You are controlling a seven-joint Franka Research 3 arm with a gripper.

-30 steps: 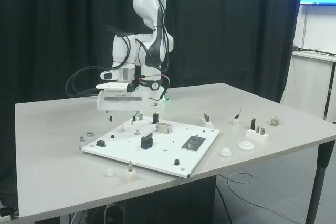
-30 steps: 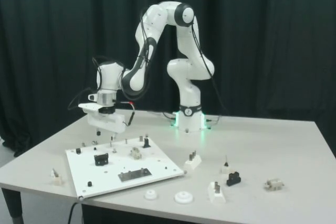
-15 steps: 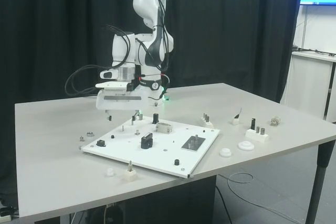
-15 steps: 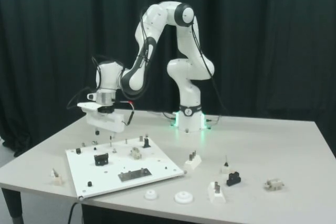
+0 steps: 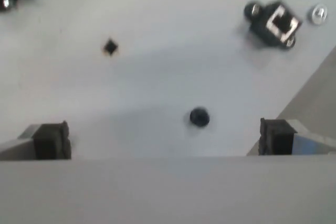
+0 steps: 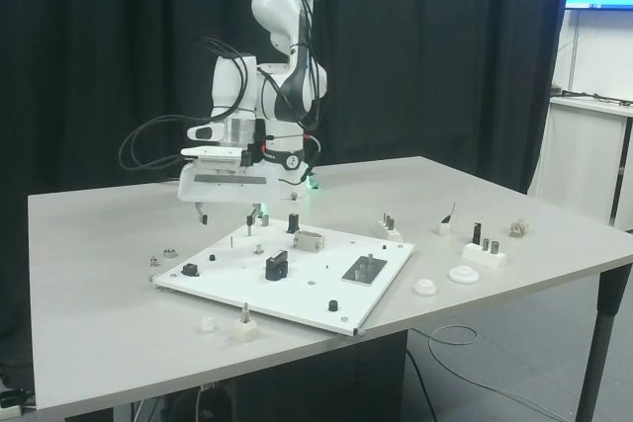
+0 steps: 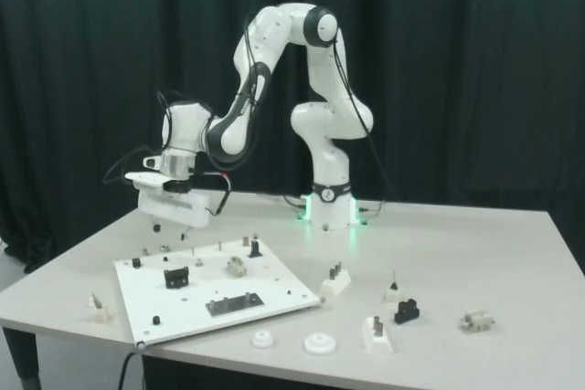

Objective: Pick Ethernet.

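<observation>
In the wrist view you look down on the flat white assembly board (image 5: 157, 77). The two black fingertip pads (image 5: 51, 141) stand wide apart, so the jaws are released and hold nothing; the gripper (image 5: 163, 140) hangs above bare board. The black Ethernet socket with its square pale opening (image 5: 275, 20) sits well away from the fingers, toward two o'clock from the gap between them, with a small round grey nut (image 5: 318, 14) just beside it. A small round black stud (image 5: 199, 117) lies between the pads, nearer one of them, and a small black square hole (image 5: 110, 47) shows farther off.

In the first room view the white robot arm (image 6: 282, 37) reaches over the far left corner of the board (image 6: 297, 303), which lies on the grey worktop (image 6: 89, 274). The gripper (image 6: 227, 212) hovers clear of the board. A black block (image 6: 275, 266) stands at five o'clock from it.

In the second room view the gripper (image 7: 169, 230) hangs above the board's (image 7: 183, 312) back left edge, not touching it. Loose white discs (image 7: 319, 344) lie on the worktop (image 7: 475, 253) at four o'clock from the board.
</observation>
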